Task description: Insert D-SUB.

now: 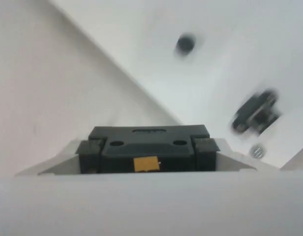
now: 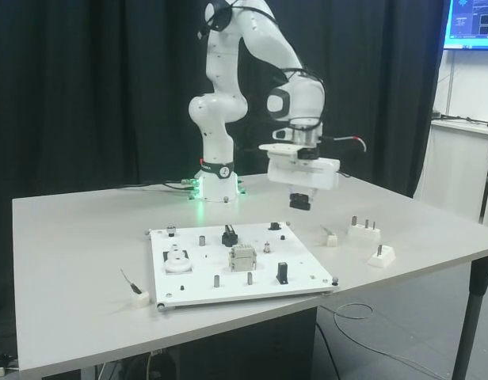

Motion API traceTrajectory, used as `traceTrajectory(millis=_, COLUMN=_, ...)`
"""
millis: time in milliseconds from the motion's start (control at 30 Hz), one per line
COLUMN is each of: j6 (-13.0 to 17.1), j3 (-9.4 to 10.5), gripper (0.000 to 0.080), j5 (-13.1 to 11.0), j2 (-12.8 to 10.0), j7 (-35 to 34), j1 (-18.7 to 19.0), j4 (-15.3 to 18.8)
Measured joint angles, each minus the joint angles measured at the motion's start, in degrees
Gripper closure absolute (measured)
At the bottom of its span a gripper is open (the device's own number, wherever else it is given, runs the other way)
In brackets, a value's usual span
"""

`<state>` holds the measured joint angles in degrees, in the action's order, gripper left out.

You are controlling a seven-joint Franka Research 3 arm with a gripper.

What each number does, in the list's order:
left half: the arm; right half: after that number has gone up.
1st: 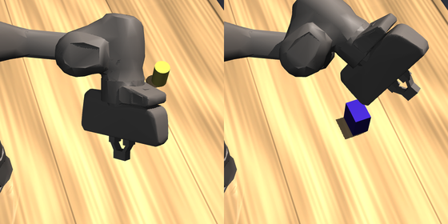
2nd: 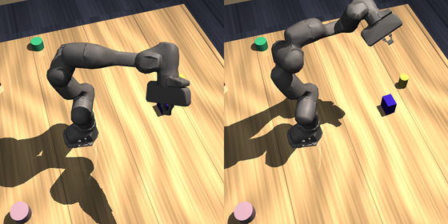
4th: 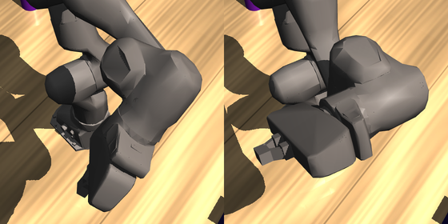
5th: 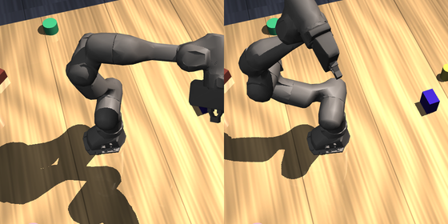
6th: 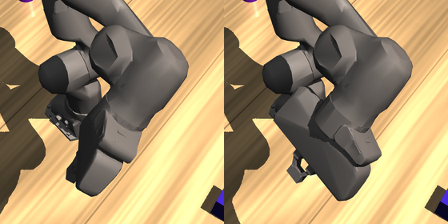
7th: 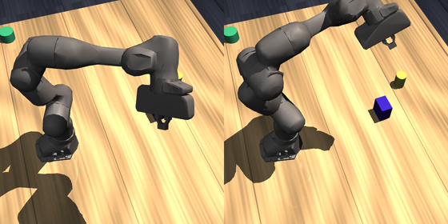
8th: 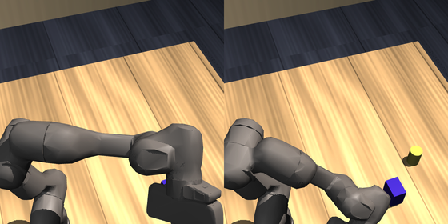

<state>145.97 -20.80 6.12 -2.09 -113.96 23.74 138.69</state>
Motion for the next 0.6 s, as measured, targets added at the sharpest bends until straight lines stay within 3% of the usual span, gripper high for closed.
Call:
traceTrajectory(millis=300, j6=-5.0, j3=-0.89, gripper=0.0417, j5=4.7, j2=3.5, j7=0.0, j1=-4.3, j4=-2.3)
traceTrajectory(millis=600, j6=-6.4, j3=-0.88, gripper=0.0417, j5=7.9, j2=4.8, j7=0.6, j1=-8.4, j4=-3.0)
